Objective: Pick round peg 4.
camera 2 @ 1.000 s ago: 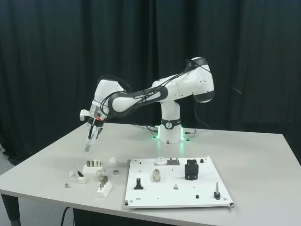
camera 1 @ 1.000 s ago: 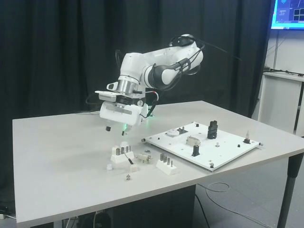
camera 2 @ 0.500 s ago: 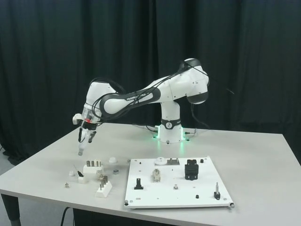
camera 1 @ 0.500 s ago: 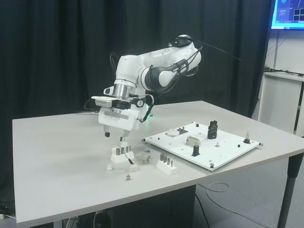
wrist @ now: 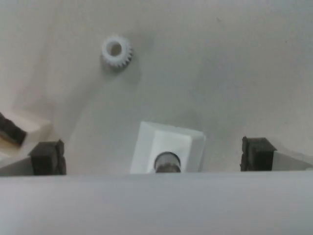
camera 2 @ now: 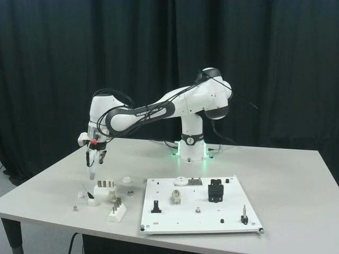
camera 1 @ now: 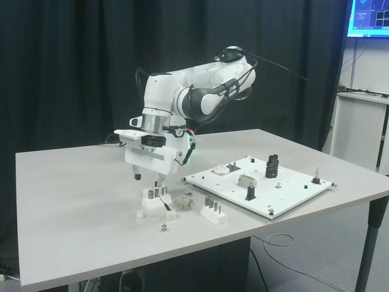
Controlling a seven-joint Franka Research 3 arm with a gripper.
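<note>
Wrist view, tool (wrist: 151, 159) open, above peg (wrist: 167, 161)

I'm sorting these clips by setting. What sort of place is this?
Most likely a robotics lab or test cell. A white arm is bolted to a grey table, black curtains close off the space, and a white assembly board with small fixtures lies beside peg holders.

Bare table (camera 1: 73, 182) beside white peg block (camera 1: 151, 196); small white gear (wrist: 117, 49) apparently nearby.
</note>
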